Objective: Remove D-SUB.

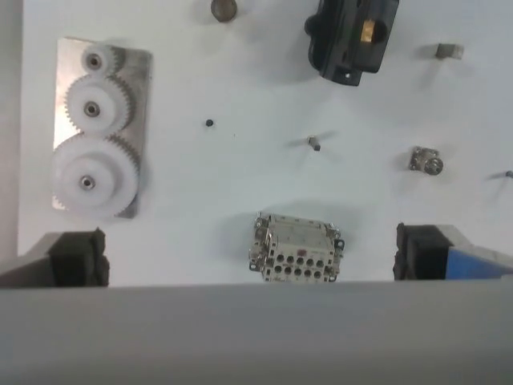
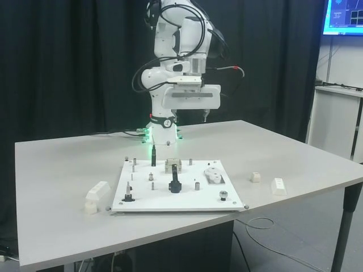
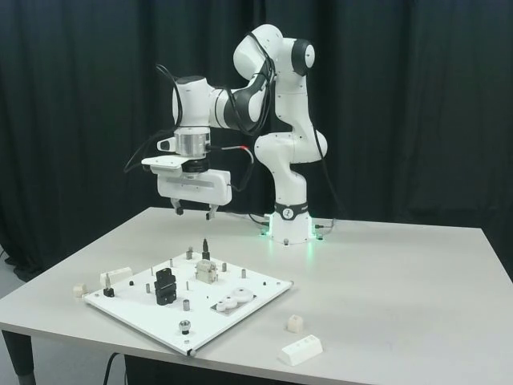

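A white board [image 2: 227,198] [image 3: 136,309] lies on the grey table. Near its middle stands a grey multi-pin connector block [image 1: 295,249] [image 2: 174,165] [image 3: 207,272]. A black plug housing [image 1: 353,36] [image 2: 174,185] [image 3: 164,286] stands closer to the board's front. Which of the two is the D-SUB I cannot tell. My gripper [image 1: 248,255] [image 2: 189,117] [image 3: 193,213] hangs high above the board's far side, open wide, holding nothing. In the wrist view the grey connector sits between the two black fingertips [image 1: 76,257].
Three white gears [image 1: 92,144] [image 2: 214,174] [image 3: 230,302] sit on a metal plate on the board, among small pegs and fittings [image 1: 425,160]. Loose white blocks [image 2: 97,196] [image 2: 278,186] [image 3: 301,350] lie on the table beside the board.
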Robot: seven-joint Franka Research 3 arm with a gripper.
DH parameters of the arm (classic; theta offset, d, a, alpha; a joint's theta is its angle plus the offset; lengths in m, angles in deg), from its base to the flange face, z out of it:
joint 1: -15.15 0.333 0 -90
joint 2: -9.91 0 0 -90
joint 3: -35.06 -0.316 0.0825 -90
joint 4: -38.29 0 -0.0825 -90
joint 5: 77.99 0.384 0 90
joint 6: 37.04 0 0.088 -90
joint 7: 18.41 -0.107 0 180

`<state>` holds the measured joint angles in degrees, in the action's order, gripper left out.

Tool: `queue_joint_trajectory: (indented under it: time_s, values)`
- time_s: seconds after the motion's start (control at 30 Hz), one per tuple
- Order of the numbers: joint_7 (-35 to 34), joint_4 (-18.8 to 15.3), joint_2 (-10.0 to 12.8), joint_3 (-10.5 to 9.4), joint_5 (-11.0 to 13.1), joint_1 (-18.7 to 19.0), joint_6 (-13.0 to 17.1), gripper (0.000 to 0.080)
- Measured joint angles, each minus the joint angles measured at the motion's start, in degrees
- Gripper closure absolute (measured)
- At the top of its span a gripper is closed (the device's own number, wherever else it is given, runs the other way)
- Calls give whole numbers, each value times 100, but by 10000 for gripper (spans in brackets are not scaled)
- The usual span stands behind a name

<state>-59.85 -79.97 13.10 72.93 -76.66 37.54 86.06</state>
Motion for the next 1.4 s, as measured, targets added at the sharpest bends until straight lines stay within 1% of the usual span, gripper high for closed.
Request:
queue_joint_trajectory:
  time_s: [0.3,0.67,0.9,1.4]
  values:
    - [0,-19,2,-18,13,0,89,3]
    - [-70,-18,2,-152,14,0,242,3]
    - [-74,-19,2,-200,14,0,315,3]
    - [-180,-19,4,-201,13,-18,475,3]
